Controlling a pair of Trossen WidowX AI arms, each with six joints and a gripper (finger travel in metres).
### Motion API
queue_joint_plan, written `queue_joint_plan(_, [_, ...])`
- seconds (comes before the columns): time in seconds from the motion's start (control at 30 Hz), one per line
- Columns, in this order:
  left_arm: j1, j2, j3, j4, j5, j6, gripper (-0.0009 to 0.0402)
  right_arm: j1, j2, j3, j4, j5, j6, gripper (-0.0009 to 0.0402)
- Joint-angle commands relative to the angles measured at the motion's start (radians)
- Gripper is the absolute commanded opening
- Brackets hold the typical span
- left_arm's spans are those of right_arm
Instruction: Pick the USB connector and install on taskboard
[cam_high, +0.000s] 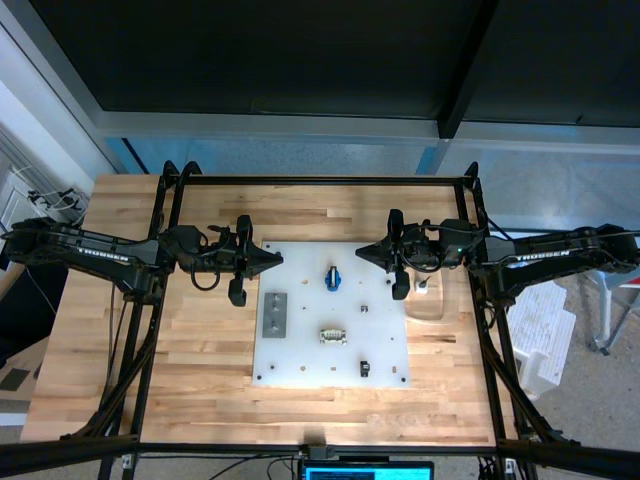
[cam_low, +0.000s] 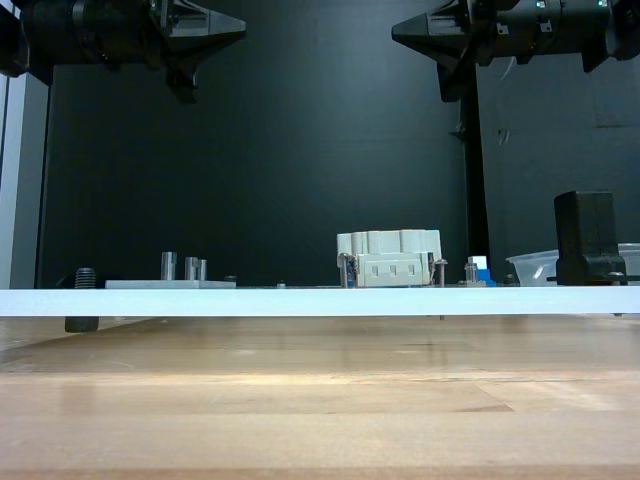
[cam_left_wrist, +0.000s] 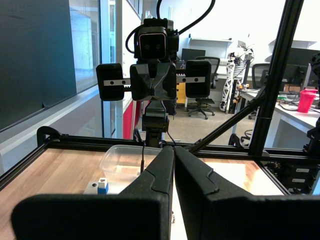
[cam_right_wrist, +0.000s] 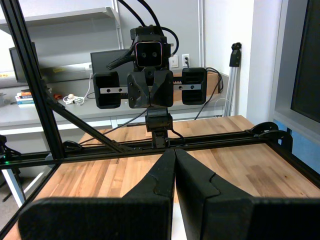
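Observation:
The taskboard (cam_high: 300, 352) is a white square plate in the middle of the table, carrying a blue knob (cam_high: 332, 278), a grey block (cam_high: 274, 314), a beige multi-pin connector (cam_high: 333, 336) and a small black socket (cam_high: 366, 369). A small pale piece with a thin dark lead, apparently the USB connector (cam_high: 424, 284), lies in the clear tray (cam_high: 432, 305) just right of the board. My left gripper (cam_high: 275, 258) hovers shut and empty over the board's far left corner. Facing it, my right gripper (cam_high: 362, 252) hangs shut and empty above the far right edge, left of the tray.
A black frame (cam_high: 320, 181) runs around the wooden table. Seen from table height, both grippers hang well above the board, the left gripper (cam_low: 240, 22) and the right gripper (cam_low: 397, 32). The beige connector (cam_low: 390, 258) and black socket (cam_low: 590, 240) stand up from the plate.

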Motion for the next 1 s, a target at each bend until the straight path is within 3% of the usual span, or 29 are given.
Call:
queue_joint_plan(0.03, [0.000, 0.000, 0.000, 0.000, 0.000, 0.000, 0.0000, 0.000, 0.000, 0.000, -0.043, 0.000, 0.000, 0.0000])
queue_joint_plan(1.0, [0.000, 0.000, 0.000, 0.000, 0.000, 0.000, 0.0000, 0.000, -0.002, 0.000, -0.048, 0.002, 0.018, 0.0000])
